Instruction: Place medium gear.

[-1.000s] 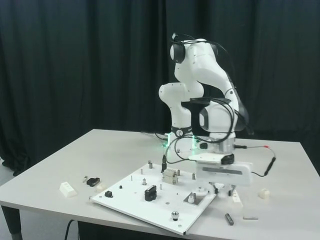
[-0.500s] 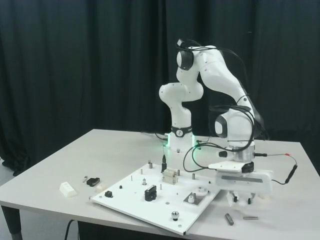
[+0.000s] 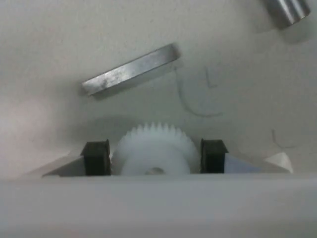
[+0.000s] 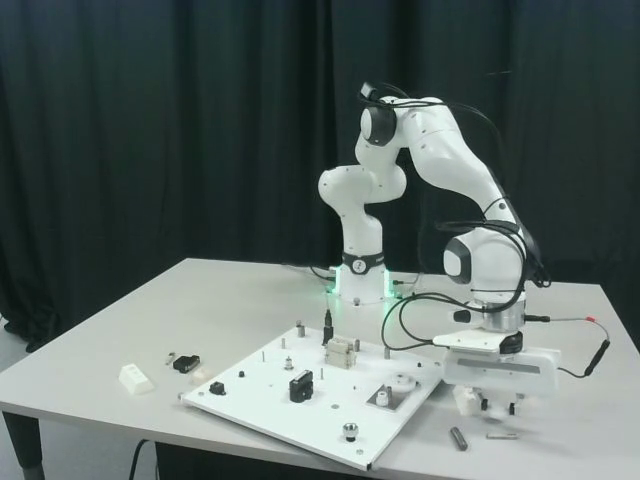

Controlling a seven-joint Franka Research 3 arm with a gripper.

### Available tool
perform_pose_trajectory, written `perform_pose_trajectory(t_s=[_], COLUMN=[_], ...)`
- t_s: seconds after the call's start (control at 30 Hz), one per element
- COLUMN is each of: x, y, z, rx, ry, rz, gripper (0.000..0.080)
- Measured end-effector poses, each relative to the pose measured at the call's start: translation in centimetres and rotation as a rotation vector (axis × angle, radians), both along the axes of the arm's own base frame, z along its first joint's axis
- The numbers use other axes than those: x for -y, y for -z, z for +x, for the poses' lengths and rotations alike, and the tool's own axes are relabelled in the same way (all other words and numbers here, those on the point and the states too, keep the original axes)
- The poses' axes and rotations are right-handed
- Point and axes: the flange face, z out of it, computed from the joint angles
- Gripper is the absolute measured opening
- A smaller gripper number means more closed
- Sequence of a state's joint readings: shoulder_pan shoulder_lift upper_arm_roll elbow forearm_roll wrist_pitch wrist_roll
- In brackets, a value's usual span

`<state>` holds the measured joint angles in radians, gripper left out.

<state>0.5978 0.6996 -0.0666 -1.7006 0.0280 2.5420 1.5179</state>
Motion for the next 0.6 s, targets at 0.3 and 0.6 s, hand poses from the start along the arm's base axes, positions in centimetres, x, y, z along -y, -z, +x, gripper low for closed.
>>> perform_pose_trajectory(t_s=[0.3,0.6], x=[-0.65,-0.77], y=[0.35,0.46], z=[-0.12,0.07], rx=[0.007,0.011], ry=[-0.002,0.018], rz=[-0.013,-0.019], gripper=[0.0395,0.0678])
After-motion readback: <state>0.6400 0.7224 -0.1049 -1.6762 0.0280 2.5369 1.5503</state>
